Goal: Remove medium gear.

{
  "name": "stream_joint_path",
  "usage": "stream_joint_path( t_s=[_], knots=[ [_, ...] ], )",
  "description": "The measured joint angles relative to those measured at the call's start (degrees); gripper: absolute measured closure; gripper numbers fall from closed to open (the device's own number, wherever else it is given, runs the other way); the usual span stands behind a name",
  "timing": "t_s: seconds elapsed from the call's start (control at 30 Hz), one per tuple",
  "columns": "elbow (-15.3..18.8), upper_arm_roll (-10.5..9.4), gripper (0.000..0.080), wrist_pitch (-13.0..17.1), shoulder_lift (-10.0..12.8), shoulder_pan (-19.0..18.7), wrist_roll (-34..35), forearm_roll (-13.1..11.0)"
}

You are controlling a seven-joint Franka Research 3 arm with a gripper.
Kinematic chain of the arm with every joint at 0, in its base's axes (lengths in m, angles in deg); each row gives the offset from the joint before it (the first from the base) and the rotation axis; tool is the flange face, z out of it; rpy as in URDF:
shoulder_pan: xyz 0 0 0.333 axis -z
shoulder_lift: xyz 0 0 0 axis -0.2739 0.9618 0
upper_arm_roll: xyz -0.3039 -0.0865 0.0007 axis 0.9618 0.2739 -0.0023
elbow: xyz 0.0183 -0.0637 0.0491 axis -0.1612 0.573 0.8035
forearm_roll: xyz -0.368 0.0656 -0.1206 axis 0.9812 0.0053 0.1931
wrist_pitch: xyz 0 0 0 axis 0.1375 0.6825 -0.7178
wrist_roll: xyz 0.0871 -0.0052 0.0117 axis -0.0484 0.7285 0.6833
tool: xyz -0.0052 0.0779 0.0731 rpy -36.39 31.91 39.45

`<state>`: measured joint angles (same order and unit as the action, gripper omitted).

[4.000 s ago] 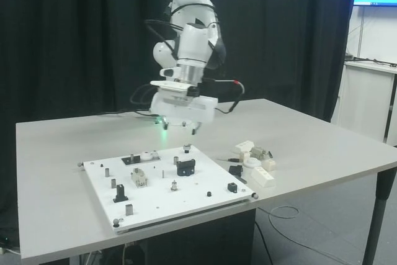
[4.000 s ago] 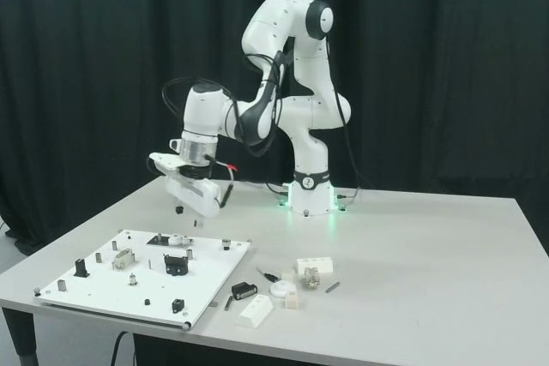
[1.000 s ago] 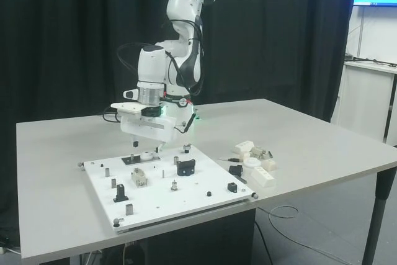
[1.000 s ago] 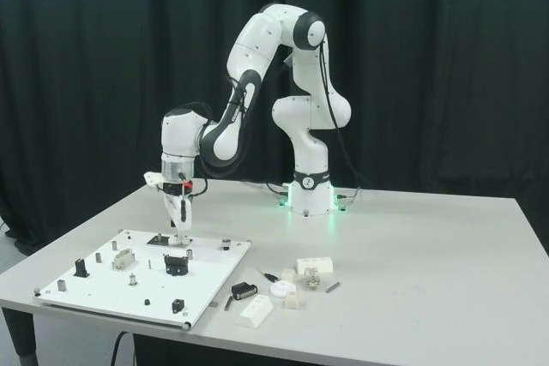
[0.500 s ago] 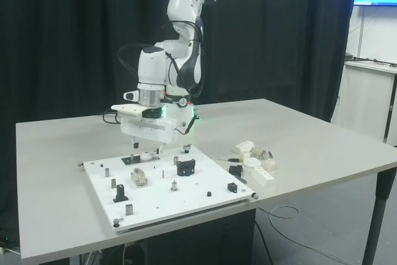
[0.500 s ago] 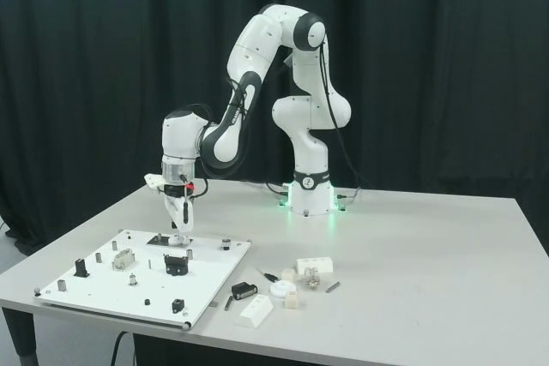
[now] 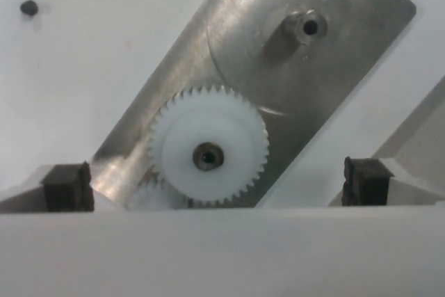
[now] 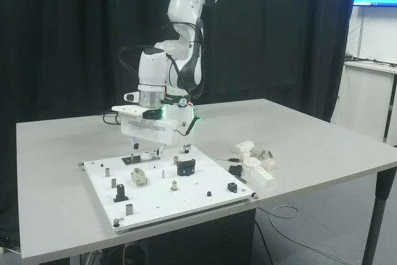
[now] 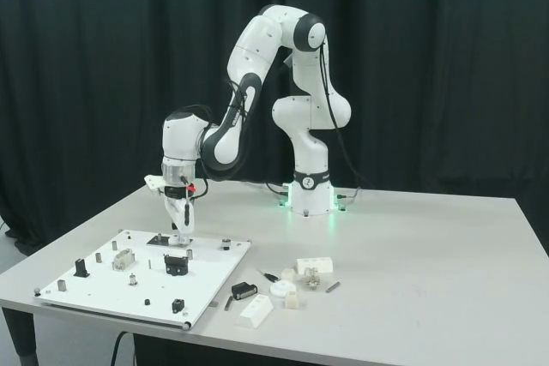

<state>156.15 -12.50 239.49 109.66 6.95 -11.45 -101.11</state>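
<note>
The medium gear (image 7: 207, 156) is white and toothed, seated on a peg of a grey metal plate (image 7: 334, 81) at the far side of the white board (image 8: 186, 198). A smaller white gear (image 7: 147, 197) meshes with it, half hidden. A second peg (image 7: 306, 27) on the plate is bare. My gripper (image 7: 217, 184) hovers just over the gear, open, with the black pads (image 7: 67, 187) wide on either side and not touching it. In the room views the gripper (image 8: 147, 148) (image 9: 179, 231) points straight down at the gear (image 8: 147, 155).
The board carries several small black and grey fixtures (image 8: 185, 167) and pegs (image 8: 174, 185). Loose white parts (image 8: 255, 161) (image 9: 296, 285) lie on the grey table beside the board. A small black piece (image 9: 244, 291) lies near the board's corner.
Four seconds ago the gripper hung high beyond the board; it has swung over the gear plate and come down. Over the last second it has sunk only slightly.
</note>
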Motion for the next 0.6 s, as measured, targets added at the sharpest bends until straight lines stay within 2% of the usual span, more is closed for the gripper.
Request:
stream_joint_path(
  t_s=[0.33,0.37,0.6],
  knots=[
    [0.0,-0.29,0.0003,0.9,0.6,0.0,-0.1,-0.2],
    [0.0,-0.33,0.0036,1.1,0.6,0.0,-0.2,-0.2],
    [0.0,-0.47,0.0036,2.1,0.9,0.0,-1.6,-0.2]
  ],
)
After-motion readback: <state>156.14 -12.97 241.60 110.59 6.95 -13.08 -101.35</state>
